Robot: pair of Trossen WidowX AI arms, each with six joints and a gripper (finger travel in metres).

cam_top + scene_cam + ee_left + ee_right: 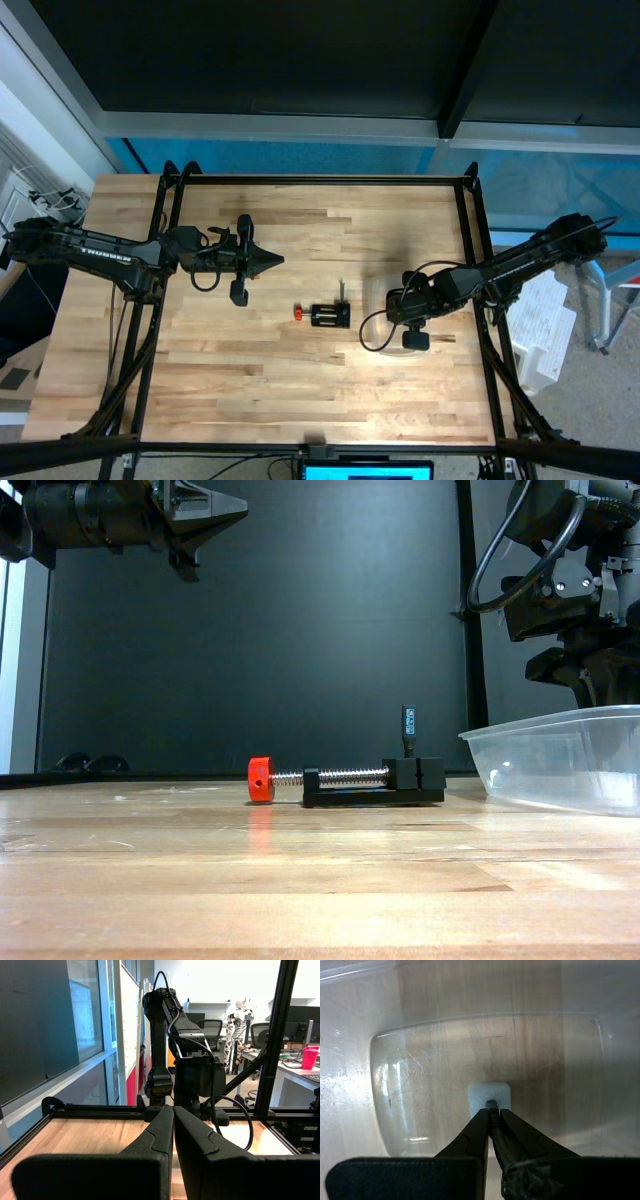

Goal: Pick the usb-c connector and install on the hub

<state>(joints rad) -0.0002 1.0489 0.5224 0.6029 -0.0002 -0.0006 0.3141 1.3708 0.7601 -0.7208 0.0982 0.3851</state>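
Right wrist view: my right tool (493,1113) is closed down to a narrow gap around the usb-c connector (491,1105). The connector is a dark stubby plug pinched between my two fingers, with a dark cord running back from it. Its end shows against a small pale foam square (489,1092) in the clear plastic tray (485,1019); I cannot tell whether plug and foam touch.

The hub (372,783) lies flat on the wooden worktop (250,380), with nothing touching it. Its red knob (260,779) is at one end and a thin stem (408,727) stands upright from the black block at the other. The tray sits near the hub, just past the stem end. My right tool hangs over the tray, higher than the hub, so the connector is off to the hub's stem side and apart from it.

My left tool (268,260) is well apart from the hub, beyond its knob end and far above it. Its fingertips (167,1112) are pressed together with nothing between them.
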